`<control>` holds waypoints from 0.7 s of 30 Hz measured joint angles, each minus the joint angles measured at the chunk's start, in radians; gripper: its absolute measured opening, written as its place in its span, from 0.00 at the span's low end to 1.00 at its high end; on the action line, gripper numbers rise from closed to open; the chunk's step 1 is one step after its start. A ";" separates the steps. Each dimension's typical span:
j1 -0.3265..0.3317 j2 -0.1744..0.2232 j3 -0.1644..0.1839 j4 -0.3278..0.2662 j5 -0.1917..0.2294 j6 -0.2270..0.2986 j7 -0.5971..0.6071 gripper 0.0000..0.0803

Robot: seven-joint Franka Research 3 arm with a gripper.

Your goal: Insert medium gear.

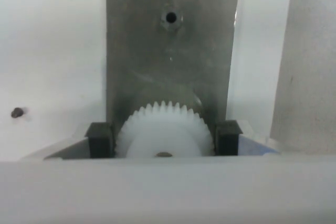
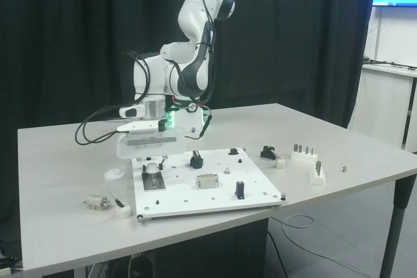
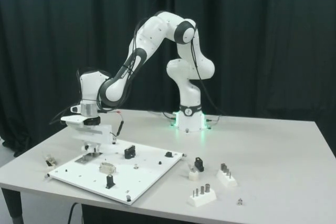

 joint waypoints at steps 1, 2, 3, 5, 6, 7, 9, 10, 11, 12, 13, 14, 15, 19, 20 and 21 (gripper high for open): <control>0.000 0.000 0.000 0.000 0.000 0.002 0.000 0.50; 0.000 0.001 0.000 0.000 0.000 0.003 0.000 0.50; 0.000 0.001 0.000 0.000 0.000 0.005 -0.001 0.50; 0.000 0.002 0.001 0.000 0.000 0.010 -0.002 0.50; 0.000 0.002 0.001 0.000 0.000 0.012 -0.002 0.50; 0.000 0.003 0.001 0.000 0.000 0.014 -0.002 0.50; 0.000 0.003 0.002 0.000 0.001 0.016 -0.002 0.50; 0.000 0.003 0.002 0.000 0.001 0.016 -0.002 0.50; 0.000 0.003 0.002 0.000 0.001 0.017 -0.003 0.50; 0.000 0.003 0.002 0.000 0.001 0.017 -0.003 0.50; 0.000 0.003 0.003 0.000 0.002 0.018 -0.003 0.50; 0.000 0.003 0.003 0.000 0.002 0.019 -0.003 0.50; 0.000 0.003 0.004 0.000 0.004 0.020 -0.003 0.50; -0.001 0.003 0.006 0.001 0.008 0.022 -0.003 0.50; -0.001 0.003 0.007 0.001 0.009 0.022 -0.004 0.50; -0.001 0.003 0.008 0.001 0.012 0.022 -0.004 0.50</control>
